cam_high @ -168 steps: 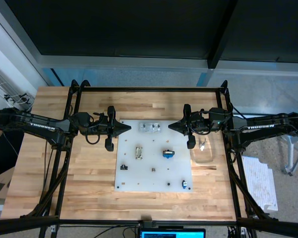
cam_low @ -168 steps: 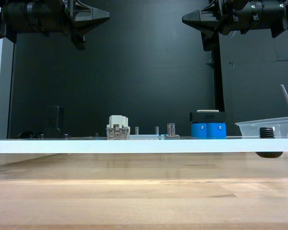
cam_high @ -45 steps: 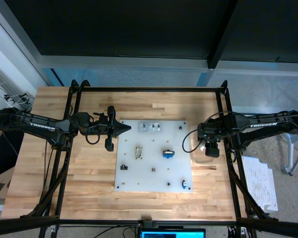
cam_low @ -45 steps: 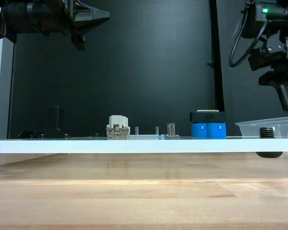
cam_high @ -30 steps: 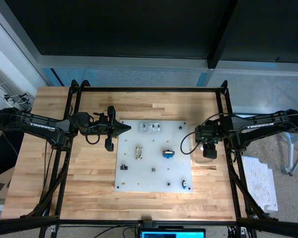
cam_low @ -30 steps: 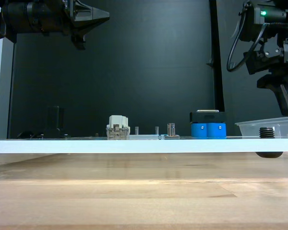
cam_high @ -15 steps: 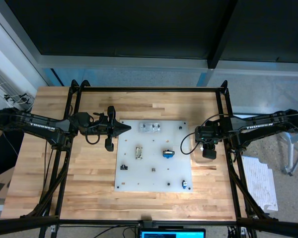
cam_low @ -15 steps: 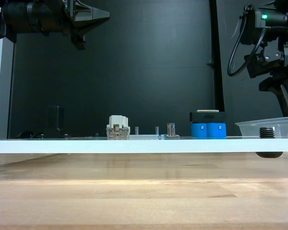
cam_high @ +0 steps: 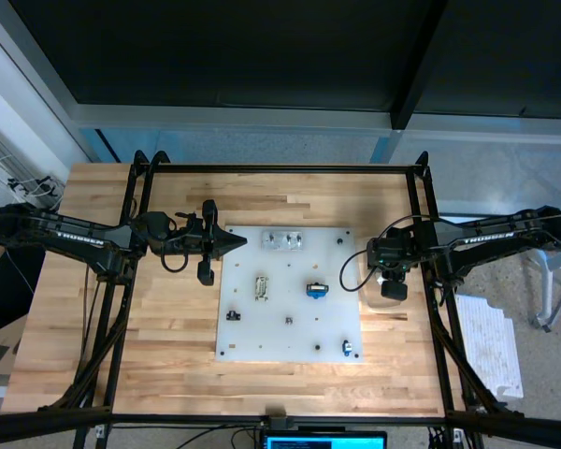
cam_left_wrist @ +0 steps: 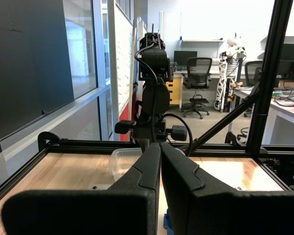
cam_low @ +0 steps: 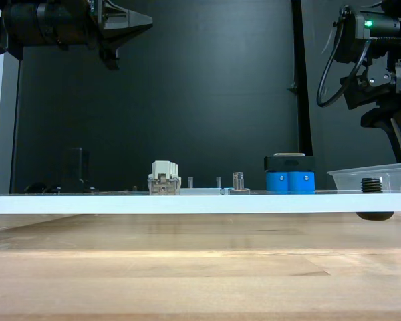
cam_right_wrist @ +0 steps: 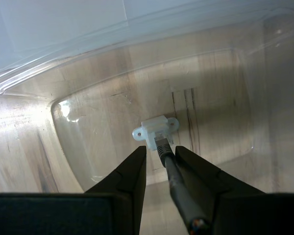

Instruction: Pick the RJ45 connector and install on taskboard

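Right wrist view: right pincer [cam_right_wrist: 160, 151] points down into the clear tray [cam_right_wrist: 88, 58], fingers [cam_right_wrist: 130, 186] partly apart w/ a narrow gap btwn them. Connector [cam_right_wrist: 155, 130] (small whitish body w/ two little ears) lies on the tray floor just past the fingertips, not gripped. Its dark cable [cam_right_wrist: 172, 178] runs back through the gap. The fingers straddle it and aren't closed on it. Can't tell if either one touches it.

High view: right pincer [cam_high: 393, 288] is over the tray [cam_high: 385, 307], which sits on the bench [cam_high: 168, 355] just off the right edge of the board [cam_high: 290, 304]. Left pincer [cam_high: 236, 241] is held level near the board's far-left corner, pointing inward, well apart from tray and connector. On the board: silver block [cam_high: 283, 240] at the far side, grey block [cam_high: 260, 287] and blue part [cam_high: 315, 290] near the middle.

Low view: left pincer [cam_low: 144, 25] is high above the board [cam_low: 187, 202]. Right pincer [cam_low: 397, 144] points down w/ tips at approx. the tray rim [cam_low: 361, 174]. Connector isn't discernible from here. Grey block [cam_low: 164, 179] and blue part [cam_low: 291, 180] stand upright on the board.

Left wrist view: left pincer [cam_left_wrist: 160, 147] has fingers pressed together w/ nothing btwn them. It looks across at the right arm [cam_left_wrist: 154, 88], w/ the tray [cam_left_wrist: 123, 164] below that arm.
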